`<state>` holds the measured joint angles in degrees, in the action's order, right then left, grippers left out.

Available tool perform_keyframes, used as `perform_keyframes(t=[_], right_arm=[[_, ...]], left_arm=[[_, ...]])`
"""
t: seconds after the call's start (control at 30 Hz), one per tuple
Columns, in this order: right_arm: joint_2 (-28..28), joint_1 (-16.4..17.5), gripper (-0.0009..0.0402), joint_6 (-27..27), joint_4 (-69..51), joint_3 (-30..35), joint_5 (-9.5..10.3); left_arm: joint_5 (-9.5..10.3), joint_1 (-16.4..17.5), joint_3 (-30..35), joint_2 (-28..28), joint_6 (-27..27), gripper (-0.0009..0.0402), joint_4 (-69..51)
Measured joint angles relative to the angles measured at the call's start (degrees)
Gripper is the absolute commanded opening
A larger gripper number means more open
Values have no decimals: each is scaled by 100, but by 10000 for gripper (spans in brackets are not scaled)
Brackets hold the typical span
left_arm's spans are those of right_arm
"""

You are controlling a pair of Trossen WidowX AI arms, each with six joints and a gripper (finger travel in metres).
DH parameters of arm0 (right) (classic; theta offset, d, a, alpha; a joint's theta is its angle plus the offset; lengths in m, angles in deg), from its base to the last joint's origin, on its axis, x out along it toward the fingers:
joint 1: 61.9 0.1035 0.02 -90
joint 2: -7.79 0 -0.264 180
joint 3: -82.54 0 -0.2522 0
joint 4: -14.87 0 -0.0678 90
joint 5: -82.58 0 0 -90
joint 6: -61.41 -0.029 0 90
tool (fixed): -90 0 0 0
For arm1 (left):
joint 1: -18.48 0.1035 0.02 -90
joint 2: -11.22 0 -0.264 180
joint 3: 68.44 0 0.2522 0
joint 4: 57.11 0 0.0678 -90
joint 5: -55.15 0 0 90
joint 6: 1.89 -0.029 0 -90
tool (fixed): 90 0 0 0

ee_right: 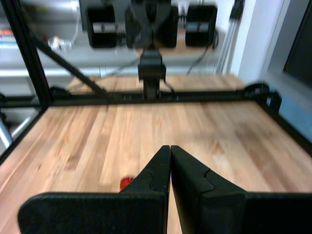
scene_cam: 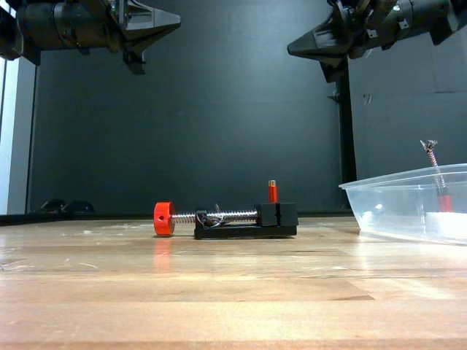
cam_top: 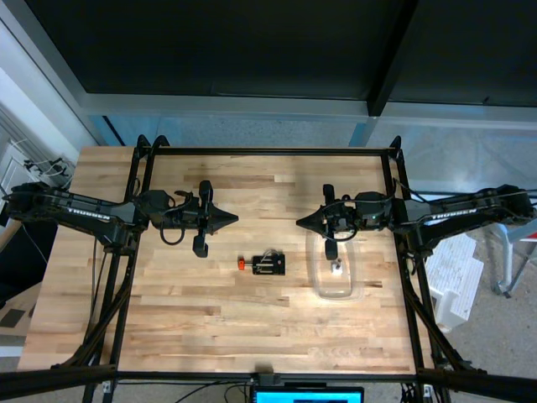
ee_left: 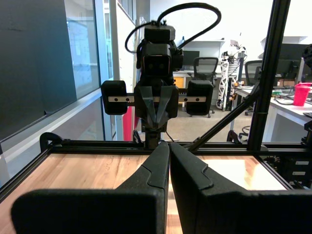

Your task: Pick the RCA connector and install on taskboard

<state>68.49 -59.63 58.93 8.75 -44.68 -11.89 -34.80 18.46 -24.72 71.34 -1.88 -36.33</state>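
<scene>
Small black rectangular red-knobbed taskboard point(cam_top: 270, 265) lies below and between left gripper point(cam_top: 233, 219) and right gripper point(cam_top: 300, 222); both raised, fingers pressed together.

White lettering reading TROSSEN runs along the left arm point(cam_top: 84, 211), on the link behind the left gripper point(cam_top: 236, 219), which hangs above the table point(cam_top: 210, 311) left of its middle. The right arm point(cam_top: 457, 211), behind the right gripper point(cam_top: 299, 222) right of the middle, carries similar white lettering, too small to read with certainty.
</scene>
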Motion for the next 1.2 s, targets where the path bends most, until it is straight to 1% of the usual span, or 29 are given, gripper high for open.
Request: perform_keyframes(t=[0.13, 0.27, 0.47, 0.7, 0.87, 1.2], right_arm=[[-2, 66, 0, -24, -1217, 437, -2], [-13, 168, 0, -92, -2070, 787, 0], [-13, 302, 0, -186, -3261, 1060, -2], [-31, 435, 0, -299, -4494, 1213, 0], [-39, 612, 0, -321, -5226, 1215, 0], [-20, 901, 0, -455, -6041, 1215, 2]], left_arm=[[0, 0, -2, -2, -2, 0, -2], [-2, 0, 0, -2, 0, 0, 0], [0, 0, 0, -2, -2, 0, 0], [0, 0, 0, -2, -2, 0, -2], [0, 0, 0, -2, -2, 0, -2], [0, 0, 0, -2, -2, 0, 0]])
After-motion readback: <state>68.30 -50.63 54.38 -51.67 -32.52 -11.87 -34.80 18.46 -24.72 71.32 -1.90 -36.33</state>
